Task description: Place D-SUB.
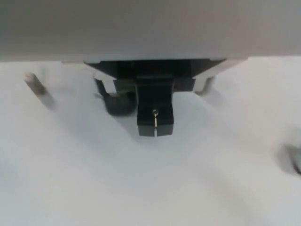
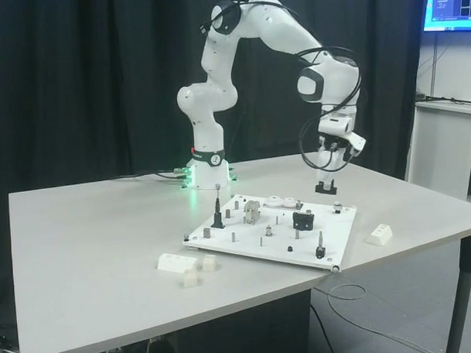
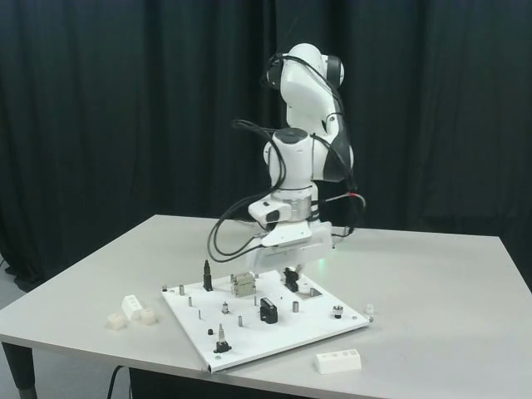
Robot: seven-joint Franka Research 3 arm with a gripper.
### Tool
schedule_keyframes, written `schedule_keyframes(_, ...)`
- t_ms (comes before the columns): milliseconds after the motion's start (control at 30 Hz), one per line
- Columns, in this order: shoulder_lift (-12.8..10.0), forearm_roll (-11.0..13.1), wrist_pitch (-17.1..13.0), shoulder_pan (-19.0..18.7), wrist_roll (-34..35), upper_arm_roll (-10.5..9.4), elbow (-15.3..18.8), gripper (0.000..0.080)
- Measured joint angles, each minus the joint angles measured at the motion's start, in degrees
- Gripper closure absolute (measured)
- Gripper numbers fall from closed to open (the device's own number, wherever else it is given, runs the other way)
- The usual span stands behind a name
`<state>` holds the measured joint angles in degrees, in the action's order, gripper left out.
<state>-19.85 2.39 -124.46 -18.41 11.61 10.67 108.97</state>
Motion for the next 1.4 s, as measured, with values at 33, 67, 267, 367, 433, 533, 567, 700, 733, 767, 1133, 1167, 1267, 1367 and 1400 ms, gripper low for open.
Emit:
schedule_keyframes(33, 0.0, 0.2, 0.0, -0.2, 0.4, -0.32, -0.2, 0.0649)
schedule_keyframes(67, 0.0, 0.5, 0.0, -0.4, 0.9, -0.65, -0.3, 0.0649)
schedule_keyframes(267, -0.5, 1.4, -0.1, -2.2, 3.9, -2.29, -1.8, 0.0649)
schedule_keyframes(367, -1.3, 1.7, -0.1, -3.5, 5.6, -2.74, -3.0, 0.0649)
schedule_keyframes(433, -2.0, 1.8, -0.1, -4.5, 6.7, -2.87, -3.9, 0.0649)
schedule_keyframes(533, -3.3, 1.8, -0.1, -6.0, 8.5, -2.94, -5.4, 0.0649)
schedule_keyframes(567, -3.9, 1.8, -0.1, -6.5, 9.1, -2.95, -6.0, 0.0649)
schedule_keyframes(700, -6.1, 1.8, -0.1, -8.1, 10.9, -2.95, -8.4, 0.0649)
schedule_keyframes(733, -6.9, 1.8, -0.1, -8.5, 11.3, -2.95, -9.1, 0.0649)
schedule_keyframes(767, -7.5, 1.8, -0.1, -8.8, 11.8, -2.94, -9.7, 0.0649)
schedule_keyframes(1133, -14.3, 1.9, 0.8, -10.7, 14.2, -2.94, -16.2, 0.0649)
schedule_keyframes(1167, -14.8, 2.0, 0.9, -10.8, 14.2, -2.95, -16.6, 0.0649)
schedule_keyframes(1267, -16.5, 2.6, 1.3, -11.2, 14.4, -2.96, -18.0, 0.0649)
schedule_keyframes(1367, -17.9, 3.2, 1.4, -11.5, 14.6, -2.96, -19.0, 0.0649)
schedule_keyframes(1400, -18.3, 3.4, 1.4, -11.7, 14.7, -2.97, -19.3, 0.0649)
